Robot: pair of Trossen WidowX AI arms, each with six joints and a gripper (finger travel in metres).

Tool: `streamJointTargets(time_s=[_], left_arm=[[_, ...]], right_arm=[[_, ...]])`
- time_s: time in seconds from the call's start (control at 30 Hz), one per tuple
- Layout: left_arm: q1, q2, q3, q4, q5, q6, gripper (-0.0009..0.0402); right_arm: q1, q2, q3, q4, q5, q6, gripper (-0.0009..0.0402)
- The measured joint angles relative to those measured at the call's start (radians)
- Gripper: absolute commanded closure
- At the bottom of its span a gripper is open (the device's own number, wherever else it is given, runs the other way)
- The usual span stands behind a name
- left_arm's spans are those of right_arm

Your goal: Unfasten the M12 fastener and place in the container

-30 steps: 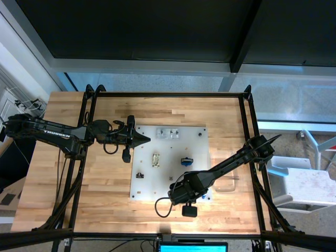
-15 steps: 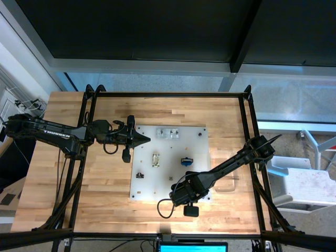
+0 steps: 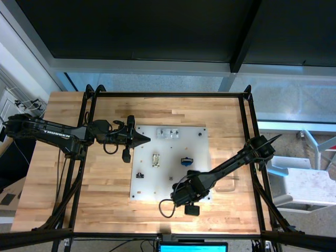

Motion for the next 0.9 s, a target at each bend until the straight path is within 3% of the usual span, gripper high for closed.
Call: streamJointTargets(time_s=[0.03,0.07,0.13,0.43,0.6,0.73,0.9], left_arm=[[0.000,0.000,0.000,0.000,0.000,0.000,0.0393],[0.000,0.000,0.000,0.000,0.000,0.000,0.0393],[0.000,0.000,0.000,0.000,0.000,0.000,0.0393],[0.000,0.000,0.000,0.000,0.000,0.000,0.0393],[0.000,0.000,0.000,0.001,0.000,0.000,0.0393],[0.000,0.000,0.000,-0.001,0.000,0.000,0.0393],[0.000,0.000,0.000,-0.001,0.000,0.000,0.0393]], right_arm=[[0.000,-0.004,0.000,-0.014,0.056,0.032,0.0393],[-0.003,-0.008,0.001,-0.028,0.085,0.048,0.0393],[-0.008,-0.019,0.002,-0.050,0.106,0.050,0.0393],[-0.005,-0.042,0.002,-0.056,0.068,0.059,0.0393],[0.000,-0.060,0.020,-0.053,-0.064,0.051,0.0393],[-0.004,-0.065,0.053,-0.050,-0.177,-0.006,0.0393],[0.001,-0.065,0.056,0.004,-0.224,-0.036,0.0393]])
